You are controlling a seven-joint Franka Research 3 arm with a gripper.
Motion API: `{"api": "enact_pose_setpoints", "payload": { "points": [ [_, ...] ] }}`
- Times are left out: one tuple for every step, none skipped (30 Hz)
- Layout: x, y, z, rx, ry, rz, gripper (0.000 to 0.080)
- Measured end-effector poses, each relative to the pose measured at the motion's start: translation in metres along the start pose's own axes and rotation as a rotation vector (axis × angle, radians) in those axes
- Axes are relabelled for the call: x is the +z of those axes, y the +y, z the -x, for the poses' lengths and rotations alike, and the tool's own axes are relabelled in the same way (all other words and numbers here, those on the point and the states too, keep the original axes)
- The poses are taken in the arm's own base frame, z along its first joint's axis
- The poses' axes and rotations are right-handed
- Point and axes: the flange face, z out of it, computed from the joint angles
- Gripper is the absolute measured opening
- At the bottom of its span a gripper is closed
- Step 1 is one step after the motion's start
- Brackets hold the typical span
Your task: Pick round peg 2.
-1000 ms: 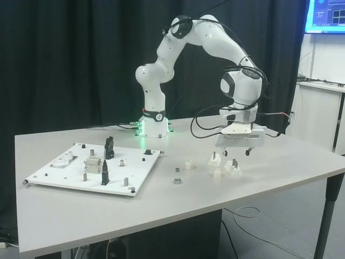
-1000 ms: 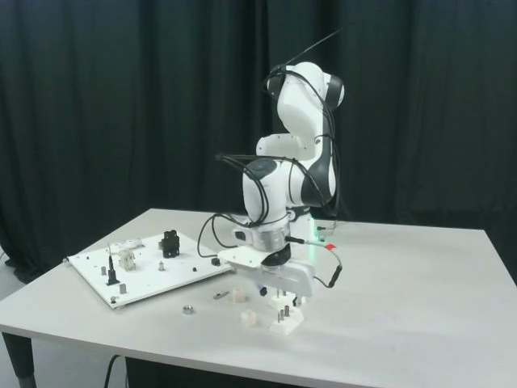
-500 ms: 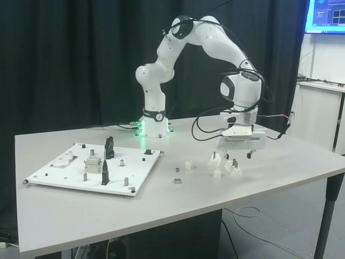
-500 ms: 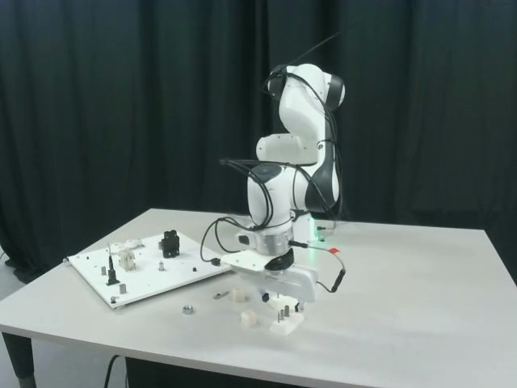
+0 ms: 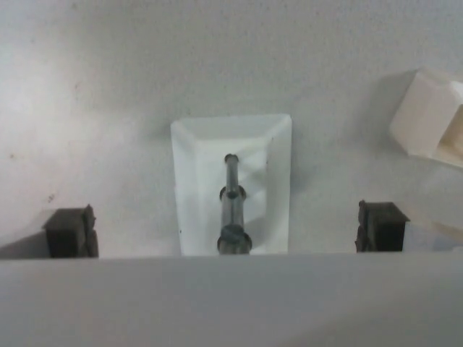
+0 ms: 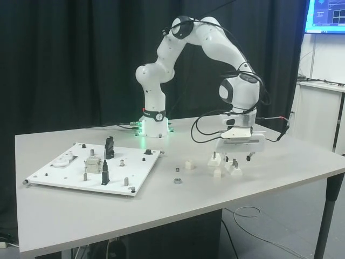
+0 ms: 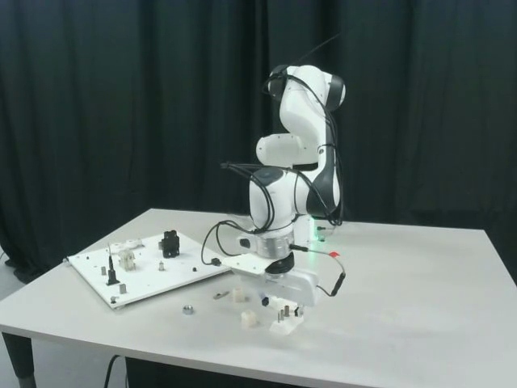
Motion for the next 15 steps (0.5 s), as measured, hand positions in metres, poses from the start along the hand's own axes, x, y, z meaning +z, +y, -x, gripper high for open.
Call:
{"api": "enact_pose_setpoints", "payload": {
  "points": [
    [0.0005, 0.0001, 0.0001, 0.0, 0.001, -0.002, 0.08],
    [0.001, 0.0003, 0.0002, 0.0, 0.002, -0.003, 0.08],
    [0.0014, 0.0004, 0.0003, 0.0, 0.003, -0.003, 0.08],
    [0.0018, 0.0006, 0.0004, 0.0, 0.003, -0.004, 0.08],
    [0.0022, 0.0007, 0.0004, 0.0, 0.003, -0.004, 0.08],
    [0.0026, 0.0009, 0.0005, 0.0, 0.004, -0.005, 0.08],
    [0.003, 0.001, 0.0005, 0.0, 0.004, -0.005, 0.08],
    [0.0034, 0.0012, 0.0006, 0.0, 0.005, -0.006, 0.08],
    [0.0039, 0.0013, 0.0006, 0.0, 0.006, -0.008, 0.08],
    [0.0045, 0.0015, 0.0008, 0.0, 0.007, -0.009, 0.08],
    [0.0048, 0.0016, 0.0008, 0.0, 0.008, -0.009, 0.08],
    [0.0056, 0.0019, 0.0011, 0.0, 0.008, -0.009, 0.08],
    [0.0064, 0.0022, 0.0014, 0.0, 0.009, -0.01, 0.08],
    [0.0071, 0.0024, 0.0017, -0.001, 0.009, -0.011, 0.08],
    [0.0076, 0.0025, 0.0019, -0.001, 0.01, -0.012, 0.08]
  ]
}}
